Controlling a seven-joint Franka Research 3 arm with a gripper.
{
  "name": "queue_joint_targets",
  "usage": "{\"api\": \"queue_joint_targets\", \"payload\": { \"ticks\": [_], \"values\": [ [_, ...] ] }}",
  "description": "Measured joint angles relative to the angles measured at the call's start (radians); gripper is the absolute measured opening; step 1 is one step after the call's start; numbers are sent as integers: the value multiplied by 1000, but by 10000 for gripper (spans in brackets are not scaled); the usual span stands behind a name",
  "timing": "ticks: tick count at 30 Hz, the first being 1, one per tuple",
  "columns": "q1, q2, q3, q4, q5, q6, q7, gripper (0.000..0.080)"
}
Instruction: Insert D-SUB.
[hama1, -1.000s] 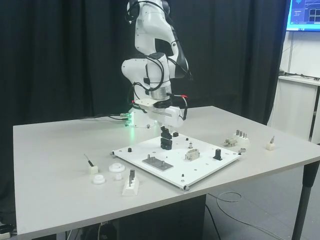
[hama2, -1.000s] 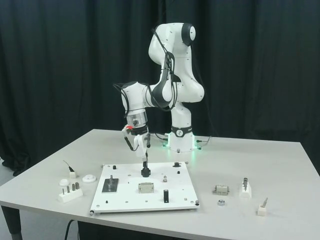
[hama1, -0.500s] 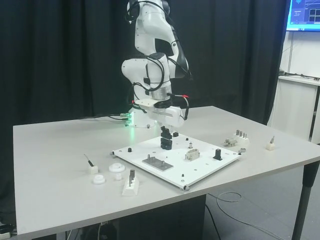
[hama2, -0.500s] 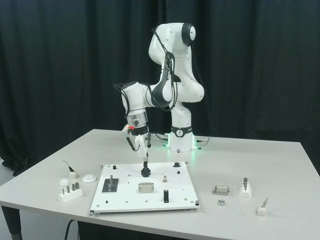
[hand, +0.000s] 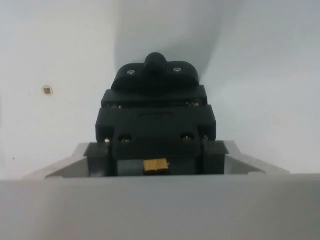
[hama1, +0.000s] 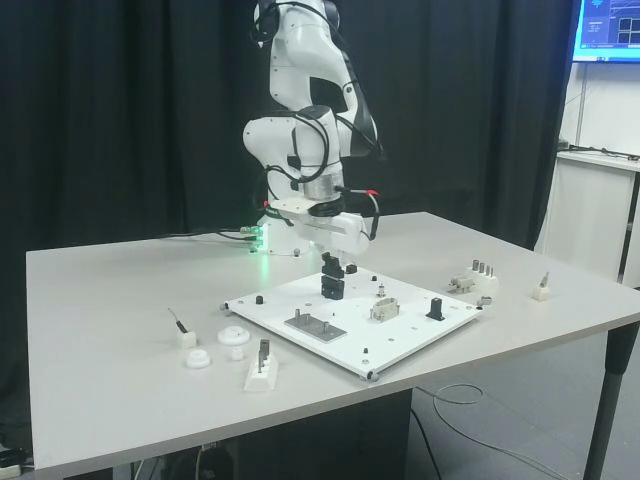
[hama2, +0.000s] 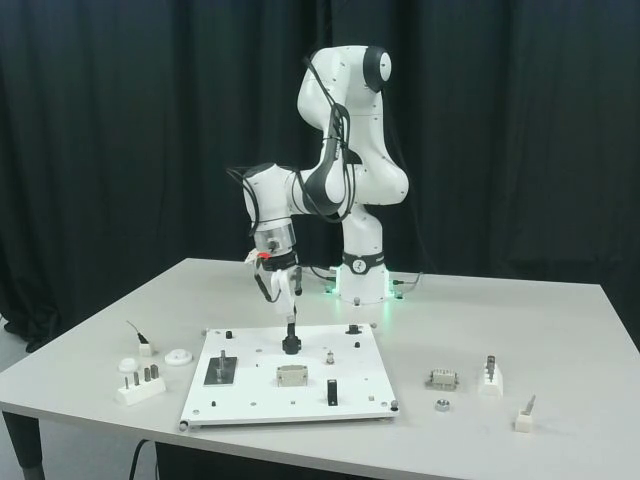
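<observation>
The tool (hama1: 331, 266) stands upright over the white board (hama1: 400, 345) at mid-bench, its fingers closed on a black connector (hand: 156, 117) touching the board.

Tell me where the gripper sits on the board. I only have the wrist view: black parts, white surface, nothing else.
Observer: The gripper points straight down over a black fixture on the white board, on the half nearest the arm's base.
Operator: Any connector on that board?
Observer: Yes. A grey connector block sits mid-board, apart from the gripper, on the side of the fixture away from the base.
Operator: Anything loose off the board?
Observer: A small grey connector lies on the table beside the board, clear of its edge.
</observation>
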Motion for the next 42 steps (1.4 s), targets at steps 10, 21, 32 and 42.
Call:
{"api": "queue_joint_targets", "payload": {
  "ticks": [10, 21, 32, 42],
  "values": [
    [1, 1, 1, 0, 0, 4, 13, 377],
    [1, -4, 0, 0, 0, -25, 69, 377],
    [3, -5, 2, -1, 0, -28, 69, 377],
    [13, -5, 2, -5, -2, 1, 65, 377]
  ]
}}
